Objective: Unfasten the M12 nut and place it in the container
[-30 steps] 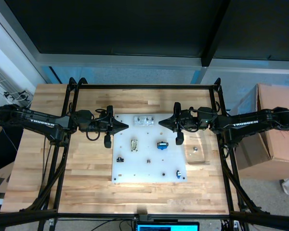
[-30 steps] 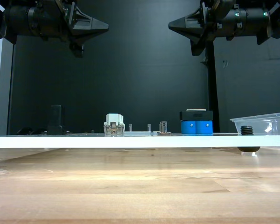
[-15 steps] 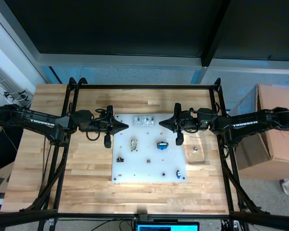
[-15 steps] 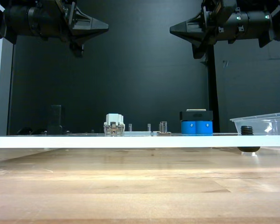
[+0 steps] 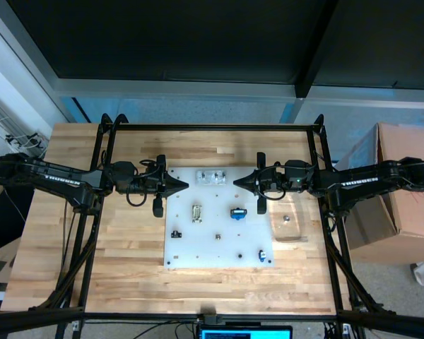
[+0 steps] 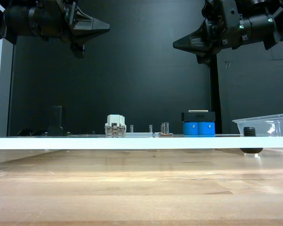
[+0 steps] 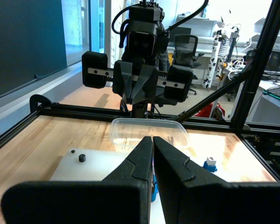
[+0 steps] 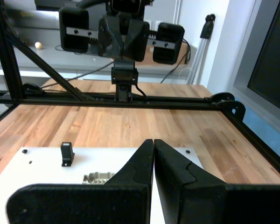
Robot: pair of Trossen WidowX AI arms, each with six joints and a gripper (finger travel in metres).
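Note:
The small silver nut (image 5: 286,218) lies free inside the clear container (image 5: 297,229), just right of the white board (image 5: 198,247). Its black stud (image 6: 248,131) stands bare with its ribs showing, in front of the container (image 6: 273,123) in the low view. My right gripper (image 5: 235,181) hangs high above the board's far right part, shut with nothing between its fingers (image 8: 153,140). My left gripper (image 5: 186,185) hovers high over the board's far left part, also shut and holding nothing (image 7: 152,138).
On the board stand a blue connector (image 5: 237,212), a grey-white connector (image 6: 115,127), a silver post (image 6: 165,128) and a small blue part (image 5: 263,255) at the near right. A black frame (image 5: 212,128) surrounds the table. A cardboard box (image 5: 403,191) sits to the right.
The right gripper's tip has dipped lower and the arm has edged slightly left. The left arm, the nut and the stud have not moved.

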